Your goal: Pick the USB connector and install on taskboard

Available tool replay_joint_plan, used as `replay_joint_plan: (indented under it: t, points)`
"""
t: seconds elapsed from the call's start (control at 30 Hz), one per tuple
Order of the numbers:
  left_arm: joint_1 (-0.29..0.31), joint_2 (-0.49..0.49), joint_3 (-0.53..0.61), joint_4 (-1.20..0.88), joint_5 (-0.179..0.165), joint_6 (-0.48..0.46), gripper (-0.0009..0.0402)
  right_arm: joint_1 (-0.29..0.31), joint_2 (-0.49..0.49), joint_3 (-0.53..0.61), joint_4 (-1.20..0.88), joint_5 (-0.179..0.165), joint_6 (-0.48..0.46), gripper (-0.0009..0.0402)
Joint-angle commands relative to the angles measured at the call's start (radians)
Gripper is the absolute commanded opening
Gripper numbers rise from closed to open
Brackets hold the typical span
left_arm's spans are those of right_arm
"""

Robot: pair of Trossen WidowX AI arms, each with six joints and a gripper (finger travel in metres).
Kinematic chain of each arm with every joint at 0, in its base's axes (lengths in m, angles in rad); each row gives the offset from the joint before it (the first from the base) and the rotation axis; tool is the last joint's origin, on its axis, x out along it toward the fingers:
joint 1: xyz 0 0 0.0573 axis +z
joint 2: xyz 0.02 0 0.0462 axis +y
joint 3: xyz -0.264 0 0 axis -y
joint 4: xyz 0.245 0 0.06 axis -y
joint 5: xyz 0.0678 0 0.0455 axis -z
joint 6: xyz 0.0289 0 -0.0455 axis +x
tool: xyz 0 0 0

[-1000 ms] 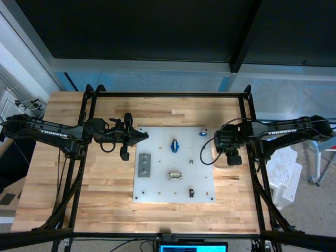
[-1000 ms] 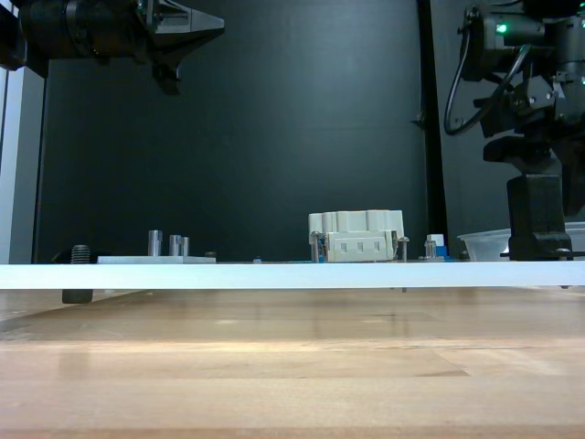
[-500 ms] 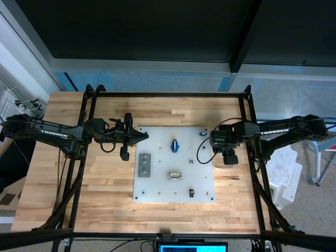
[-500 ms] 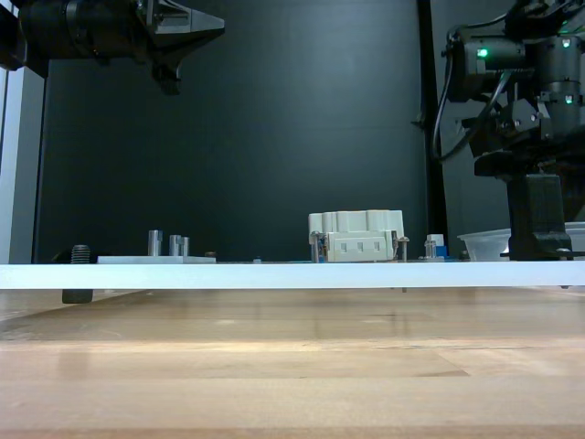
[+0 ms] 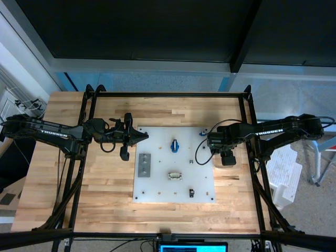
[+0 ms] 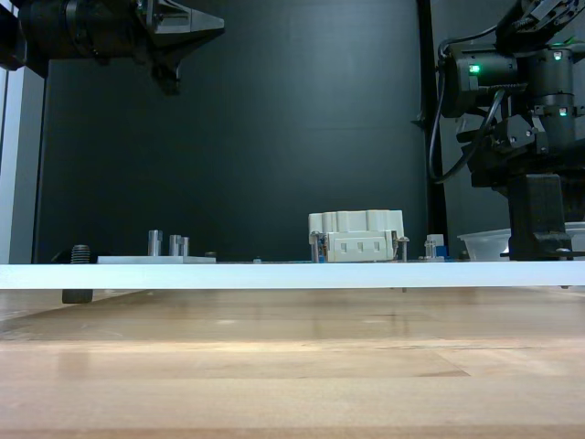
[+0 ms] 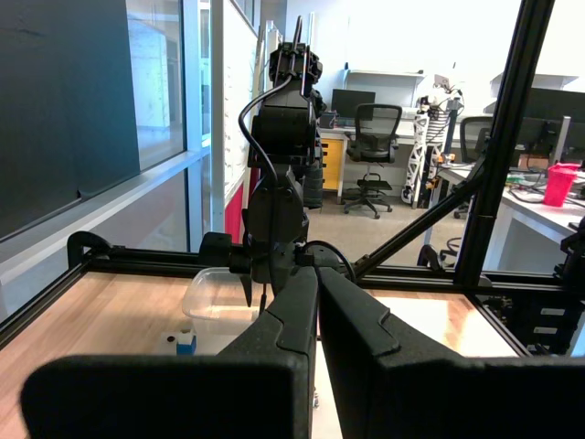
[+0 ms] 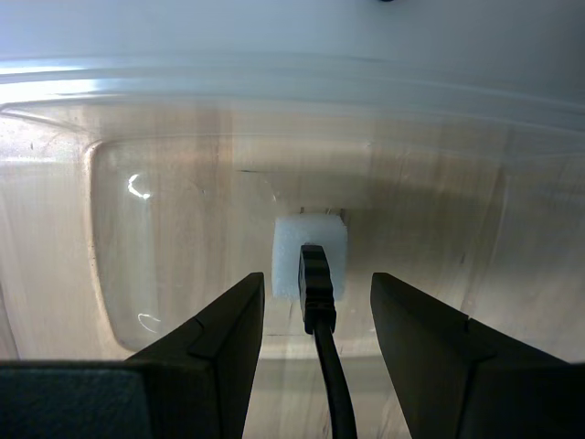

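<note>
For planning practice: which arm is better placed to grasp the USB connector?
Right. The right gripper hangs open over the clear plastic tray, fingers flanking the black USB connector. The left gripper sits shut, high over the white taskboard's far-left corner.

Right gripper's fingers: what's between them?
Right wrist view: the USB connector in a clear tray, right gripper open over it. Left gripper hangs shut above the taskboard's left edge.
</note>
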Motion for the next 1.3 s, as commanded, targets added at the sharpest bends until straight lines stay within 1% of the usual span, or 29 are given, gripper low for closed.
replay_joint_plan:
  t: [0.03, 0.13, 0.3, 0.77, 0.83, 1.3]
  points:
    - [0.0, 0.0, 0.0, 0.0, 0.0, 0.0, 0.0, -0.003, 0.0, 0.0, -0.001, 0.0, 0.003, 0.0157]
    - [0.0, 0.0, 0.0, 0.0, 0.0, 0.0, 0.0, -0.008, 0.0, 0.0, 0.0, 0.0, 0.003, 0.0143]
    - [0.0, 0.0, 0.0, 0.0, 0.0, 0.0, 0.0, -0.011, 0.0, 0.0, 0.0, 0.0, 0.003, 0.0107]
    - [0.0, 0.0, 0.0, 0.0, 0.0, 0.0, 0.0, -0.011, -0.009, -0.001, -0.002, -0.005, 0.0, -0.0003]
    - [0.0, 0.0, 0.0, 0.0, 0.0, 0.0, 0.0, -0.011, -0.014, -0.001, -0.003, -0.005, 0.0, 0.0003]
    - [0.0, 0.0, 0.0, 0.0, 0.0, 0.0, 0.0, -0.011, -0.06, 0.001, -0.01, -0.006, 0.001, 0.0]
